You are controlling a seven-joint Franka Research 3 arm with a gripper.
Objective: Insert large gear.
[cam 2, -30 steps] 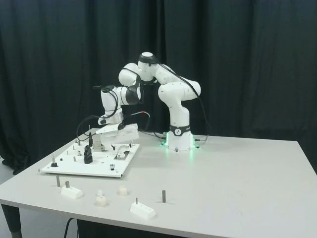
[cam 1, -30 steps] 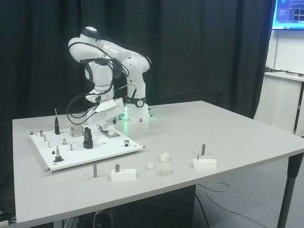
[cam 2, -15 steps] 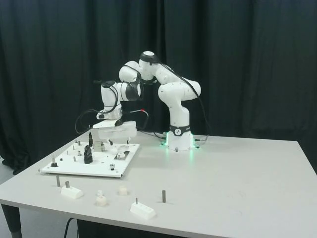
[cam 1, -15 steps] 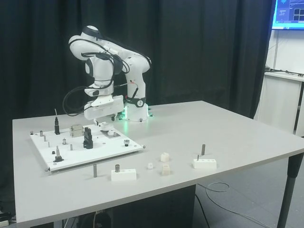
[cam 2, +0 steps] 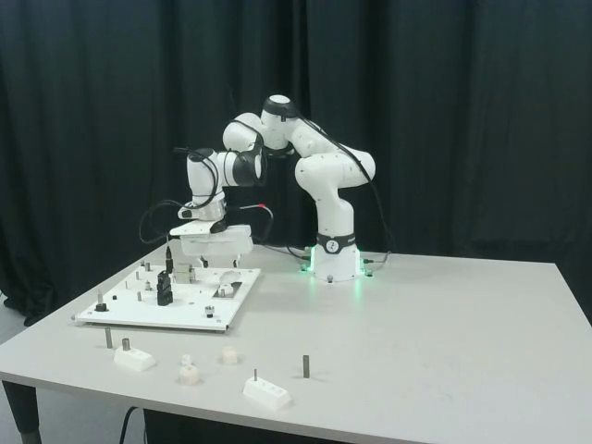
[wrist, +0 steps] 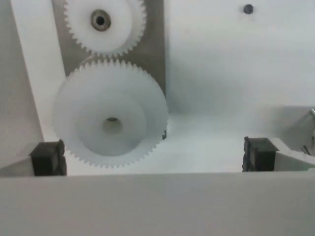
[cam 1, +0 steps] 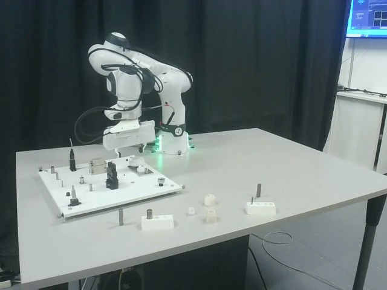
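Gripper (wrist: 152, 156) hangs released, fingers spread wide above the large gear (wrist: 110, 114); gear sits on the white board (cam 1: 130, 184), teeth meshing the small gear (wrist: 104, 23); no readable writing anywhere.

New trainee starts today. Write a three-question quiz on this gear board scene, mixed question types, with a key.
1. True or false: the large gear sits on the board beside the small gear.
2. Multiple choice: the tool is A) shut on the large gear, B) open above it, C) out of view.
3. Fill in: the light at the arm's base glows ____.

Key: 1 true; 2 B; 3 green.
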